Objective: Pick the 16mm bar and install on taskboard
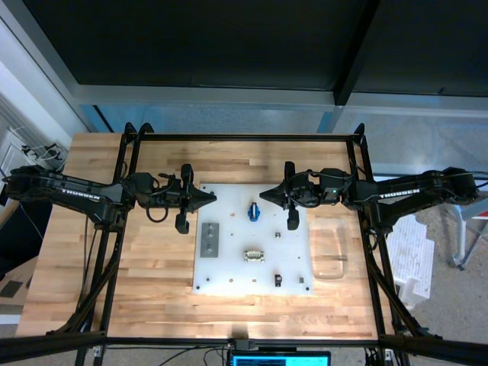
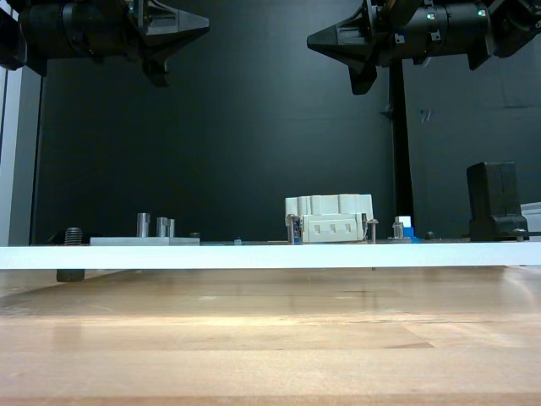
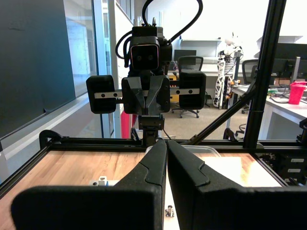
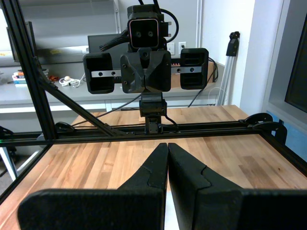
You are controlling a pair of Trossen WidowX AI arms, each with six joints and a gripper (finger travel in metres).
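My left pincer (image 1: 213, 198) and right pincer (image 1: 264, 196) hang pressed together high over the taskboard's (image 1: 229, 263) far edge, so I spread the right one before descending squarely onto the 16mm bar (image 1: 303, 284), apparently the grey peg by the board's near right corner.

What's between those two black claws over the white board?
Only empty air, as the low view shows: the left end effector and right end effector, both shut, hover facing each other above the white board.

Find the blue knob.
High view: the blue knob sits on the taskboard's far half, between the shut left tool and shut right tool hovering above the board.
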